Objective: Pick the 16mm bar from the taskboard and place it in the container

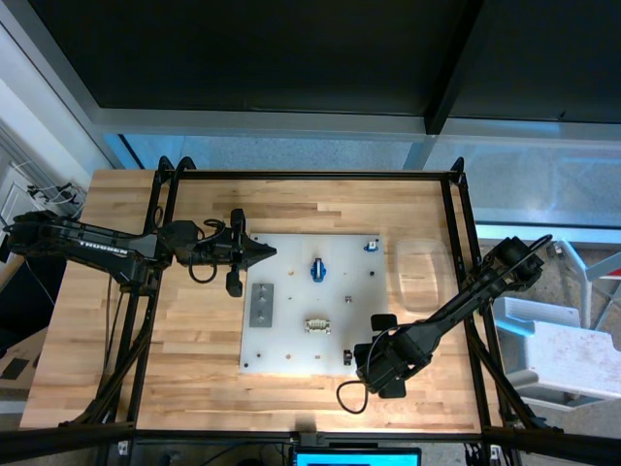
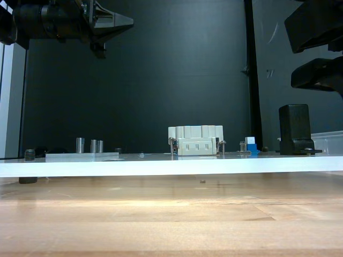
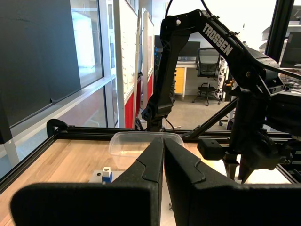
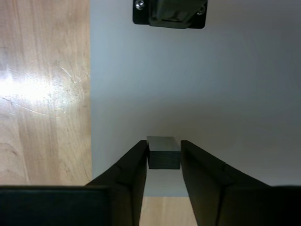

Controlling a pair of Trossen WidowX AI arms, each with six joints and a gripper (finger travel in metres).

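Observation:
The 16mm bar [image 4: 163, 153], a short grey stub, sits on the white taskboard [image 4: 202, 84] close to its near right corner [image 1: 347, 357]. My right gripper [image 4: 163, 143] reaches down to it from the right [image 1: 353, 358], with one finger pressed against each side of the bar. The container [image 1: 422, 272], a clear tray, lies on the wood just right of the taskboard and also shows in the left wrist view [image 3: 146, 141]. My left gripper [image 1: 267, 252] hovers shut over the board's far left edge, holding nothing.
On the taskboard [image 1: 291, 345] are a grey block [image 1: 262, 303], a blue fitting [image 1: 317, 270] and a beige connector [image 1: 316, 326]. A black mounted part [image 4: 169, 10] lies ahead of the right fingers. A black frame [image 1: 310, 176] rings the table.

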